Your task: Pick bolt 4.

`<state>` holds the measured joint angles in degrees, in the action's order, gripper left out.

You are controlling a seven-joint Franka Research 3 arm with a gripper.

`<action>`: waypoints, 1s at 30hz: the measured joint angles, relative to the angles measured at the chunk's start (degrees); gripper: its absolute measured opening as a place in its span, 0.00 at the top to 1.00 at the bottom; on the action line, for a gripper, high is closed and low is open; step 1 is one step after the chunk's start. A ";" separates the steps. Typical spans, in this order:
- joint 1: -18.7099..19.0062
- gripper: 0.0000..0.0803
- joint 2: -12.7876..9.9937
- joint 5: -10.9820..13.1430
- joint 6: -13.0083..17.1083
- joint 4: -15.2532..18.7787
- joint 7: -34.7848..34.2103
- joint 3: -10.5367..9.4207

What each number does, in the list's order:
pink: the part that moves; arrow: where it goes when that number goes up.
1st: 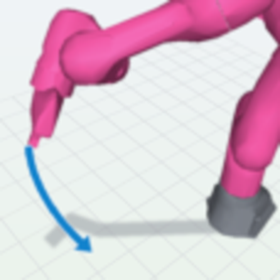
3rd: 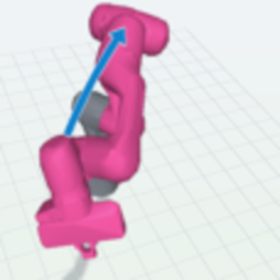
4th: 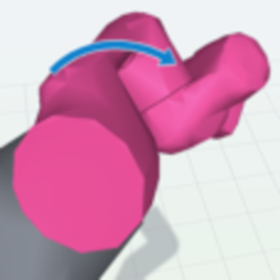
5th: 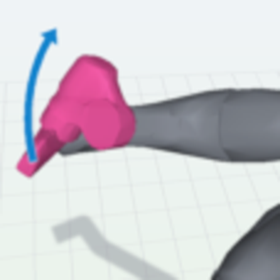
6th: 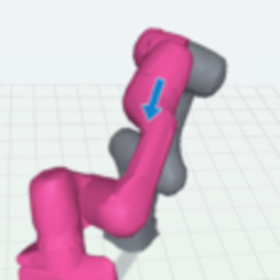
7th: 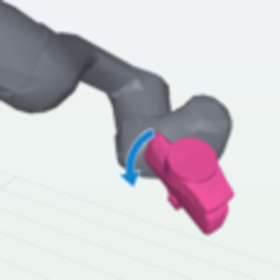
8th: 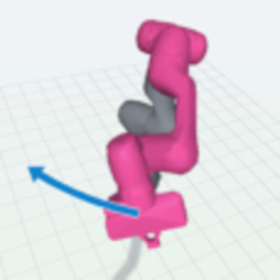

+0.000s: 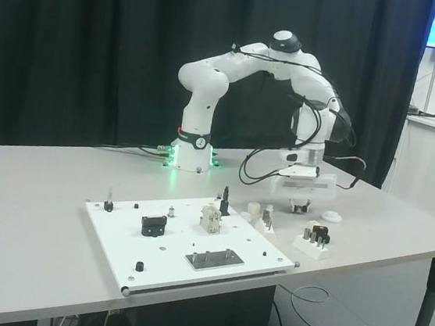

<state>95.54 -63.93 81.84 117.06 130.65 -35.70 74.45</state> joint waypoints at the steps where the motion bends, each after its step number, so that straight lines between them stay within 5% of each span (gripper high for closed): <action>1: -0.01 0.72 0.00 0.00 -0.24 -0.04 0.00 0.25; 30: -0.01 0.72 0.00 -1.17 -4.65 -0.82 -1.06 5.75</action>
